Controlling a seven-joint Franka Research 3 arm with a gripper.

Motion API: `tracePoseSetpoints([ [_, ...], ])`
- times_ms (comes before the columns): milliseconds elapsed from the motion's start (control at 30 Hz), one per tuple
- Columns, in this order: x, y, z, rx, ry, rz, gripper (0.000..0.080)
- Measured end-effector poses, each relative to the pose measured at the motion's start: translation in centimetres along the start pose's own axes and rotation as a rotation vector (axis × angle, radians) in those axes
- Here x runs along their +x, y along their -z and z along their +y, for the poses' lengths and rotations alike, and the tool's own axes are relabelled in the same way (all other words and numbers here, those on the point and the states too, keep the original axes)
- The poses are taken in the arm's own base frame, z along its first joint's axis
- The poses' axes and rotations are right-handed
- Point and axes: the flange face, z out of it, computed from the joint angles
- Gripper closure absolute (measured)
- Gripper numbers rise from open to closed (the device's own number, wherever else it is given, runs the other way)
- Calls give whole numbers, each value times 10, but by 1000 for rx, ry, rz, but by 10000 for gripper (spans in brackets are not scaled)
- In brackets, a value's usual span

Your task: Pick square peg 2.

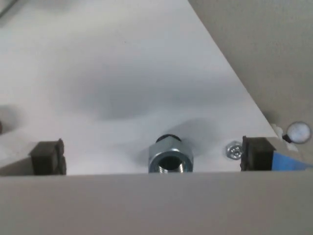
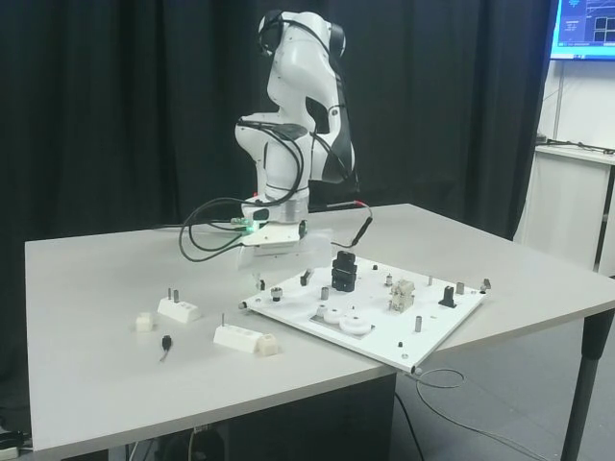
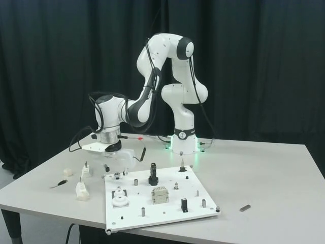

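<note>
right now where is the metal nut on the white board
The metal nut sits near the white board corner under the tool, between its fingertips in the wrist view.

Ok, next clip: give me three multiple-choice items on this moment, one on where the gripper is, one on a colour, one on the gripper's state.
1. Where is the gripper?
A. Over bare table, away from the board
B. Low over a corner of the board
C. Raised high beside the arm's base

2. What colour is the board?
A. White
B. Black
C. Green

3. What state is the gripper in?
A. Shut on a peg
B. Shut on nothing
C. Open, holding nothing

Answers:
1. B: both room views show the gripper low over a corner of the board.
2. A: the board is white on the grey table.
3. C: in the wrist view the fingertips are wide apart, with a threaded metal fitting standing untouched on the board.
</note>
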Motion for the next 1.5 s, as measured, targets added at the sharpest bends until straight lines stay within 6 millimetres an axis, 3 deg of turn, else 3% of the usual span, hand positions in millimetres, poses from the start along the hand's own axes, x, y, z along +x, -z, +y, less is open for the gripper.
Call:
tracePoseSetpoints([
  [1500,12,42,-4,-60,135,-3,3],
])
